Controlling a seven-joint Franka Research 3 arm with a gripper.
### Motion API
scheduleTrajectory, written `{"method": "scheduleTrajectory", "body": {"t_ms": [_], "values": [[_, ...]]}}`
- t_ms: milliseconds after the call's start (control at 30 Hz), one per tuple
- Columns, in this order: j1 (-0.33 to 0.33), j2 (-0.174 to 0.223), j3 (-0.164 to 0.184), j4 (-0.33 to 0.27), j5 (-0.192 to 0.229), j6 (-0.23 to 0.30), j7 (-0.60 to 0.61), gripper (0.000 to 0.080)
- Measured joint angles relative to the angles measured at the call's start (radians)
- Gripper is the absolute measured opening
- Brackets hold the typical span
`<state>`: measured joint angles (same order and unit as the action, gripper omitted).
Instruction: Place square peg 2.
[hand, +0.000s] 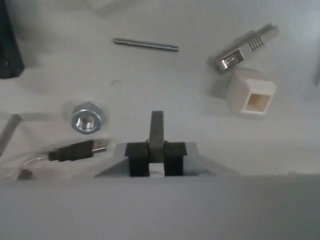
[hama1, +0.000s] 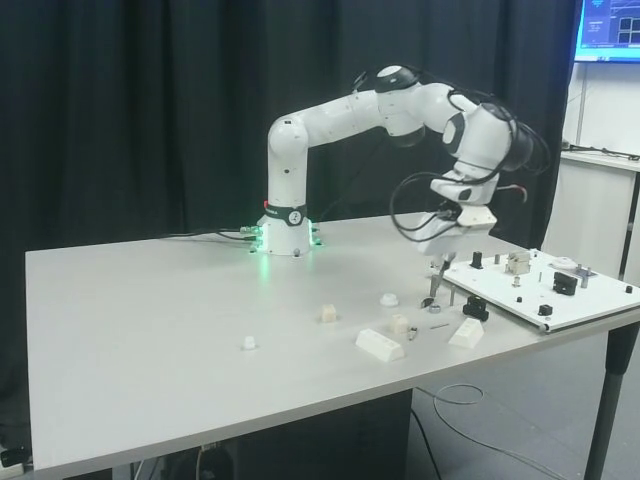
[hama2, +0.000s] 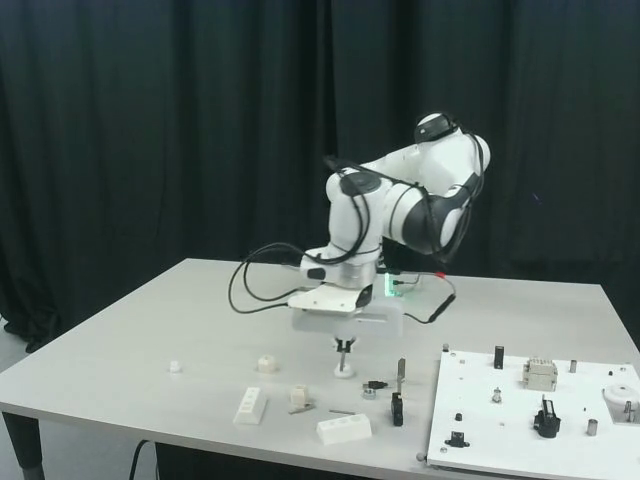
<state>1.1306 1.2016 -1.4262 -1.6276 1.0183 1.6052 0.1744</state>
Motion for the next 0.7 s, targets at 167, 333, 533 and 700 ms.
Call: {"method": "scheduleTrajectory", "body": {"t_ms": [167,333,533,700], "values": [[0.002,0.014,-0.004,-0.055,0.063,0.014,-0.083,0.0059],[0.007,0.031,-0.007,-0.099,0.123,0.021,-0.161,0.0059],[0.018,0.045,-0.007,-0.143,0.173,0.036,-0.227,0.0059],[0.036,0.049,-0.006,-0.180,0.201,0.057,-0.260,0.0059]]}}
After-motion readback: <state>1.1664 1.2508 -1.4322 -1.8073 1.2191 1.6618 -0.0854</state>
